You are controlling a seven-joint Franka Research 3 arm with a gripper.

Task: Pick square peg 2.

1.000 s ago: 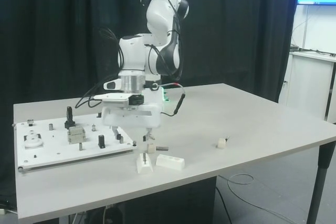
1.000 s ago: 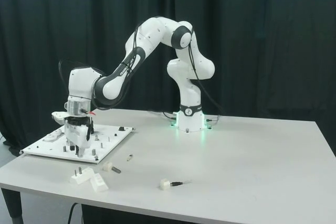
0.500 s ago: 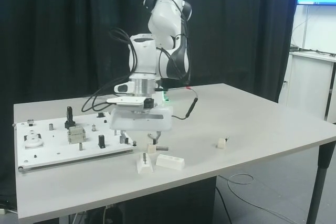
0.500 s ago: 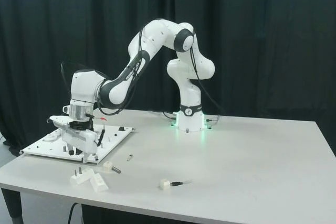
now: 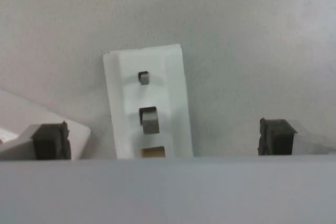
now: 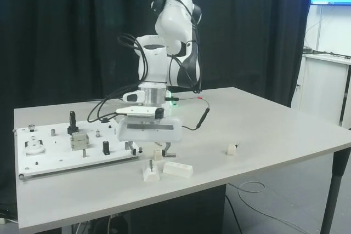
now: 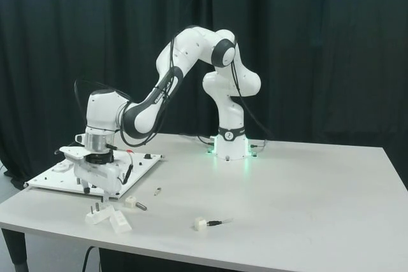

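Hovering over the near part of the grey table (image 6: pixel 263 124), the white arm (image 7: pixel 159 84) reaches down and forward from its base (image 7: pixel 231 148), with the gripper (image 5: pixel 163 140) pointing straight down above a small white holder (image 5: pixel 148 100). In the wrist view the two black fingertips (image 5: pixel 51 141) stand wide apart, one on each side of the holder, with nothing between them but the holder's own top face; neither pad touches it.

The holder is a narrow white block lying flat on the table. Along its middle stand two pegs: a small square one (image 5: pixel 144 77) at the end farther from the camera body, and a larger grey square peg (image 5: pixel 148 119) near the middle, both upright in their sockets. Beside the larger one is an open square socket (image 5: pixel 153 152), partly cut off by the gripper body. Which of these is square peg 2 I cannot tell for sure.

In the first room view the holder (image 6: pixel 151 171) sits just in front of the gripper (image 6: pixel 149 149), with a peg rising from it, and a second white block (image 6: pixel 177 169) lies just beside it. A white board (image 6: pixel 55 154) with several black and grey fixtures lies close by, by the table's end. Well apart, a small white piece (image 6: pixel 232 148) with a thin pin lies alone on the table.
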